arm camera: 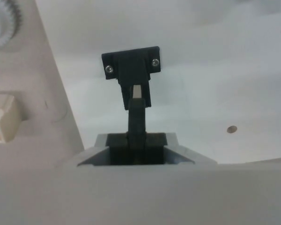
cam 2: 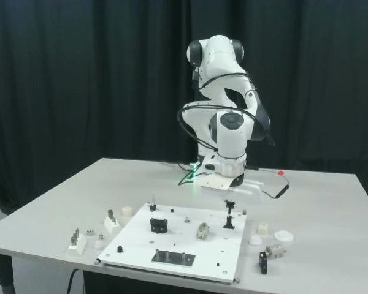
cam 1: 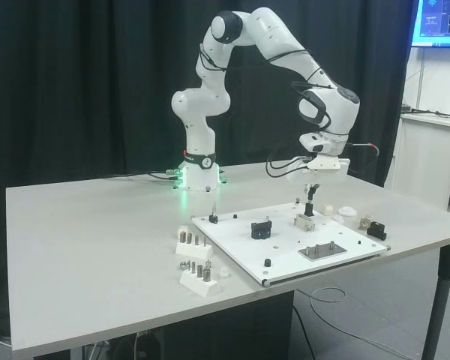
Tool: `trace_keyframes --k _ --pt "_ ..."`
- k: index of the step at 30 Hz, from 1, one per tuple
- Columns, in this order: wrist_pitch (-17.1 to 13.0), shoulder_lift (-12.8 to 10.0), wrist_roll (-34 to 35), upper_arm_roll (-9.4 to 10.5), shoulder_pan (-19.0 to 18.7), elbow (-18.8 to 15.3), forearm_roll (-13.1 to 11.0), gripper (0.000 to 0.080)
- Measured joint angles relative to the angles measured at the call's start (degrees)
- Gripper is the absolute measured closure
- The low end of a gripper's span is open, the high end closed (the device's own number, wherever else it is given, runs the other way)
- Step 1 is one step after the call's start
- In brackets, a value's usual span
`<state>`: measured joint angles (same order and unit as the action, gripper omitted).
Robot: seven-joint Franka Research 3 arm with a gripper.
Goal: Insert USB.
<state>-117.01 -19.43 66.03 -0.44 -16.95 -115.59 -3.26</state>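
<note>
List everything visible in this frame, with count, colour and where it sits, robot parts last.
Table: one, grey, carries everything.
Board: one, white, on the table in front of the arm's base.
Black mount: one, black, near the board's middle.
Metal plate: one, grey, at the board's front edge.
Peg holders: two, white, on the table beside the board.
White gear: one, white, on the table off the board's other side.
USB plug: one, black, between the fingers, above the board.
Curtain: black, behind the table.
Arm: one, white.
Gripper: one, closed on the plug.
</note>
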Motion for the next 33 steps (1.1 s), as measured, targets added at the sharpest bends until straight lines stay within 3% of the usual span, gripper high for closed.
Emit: trace_keyframes --k 33 --pt "-0.8 0.0 0.7 -0.16 0.1 0.0 -0.1 0.0732"
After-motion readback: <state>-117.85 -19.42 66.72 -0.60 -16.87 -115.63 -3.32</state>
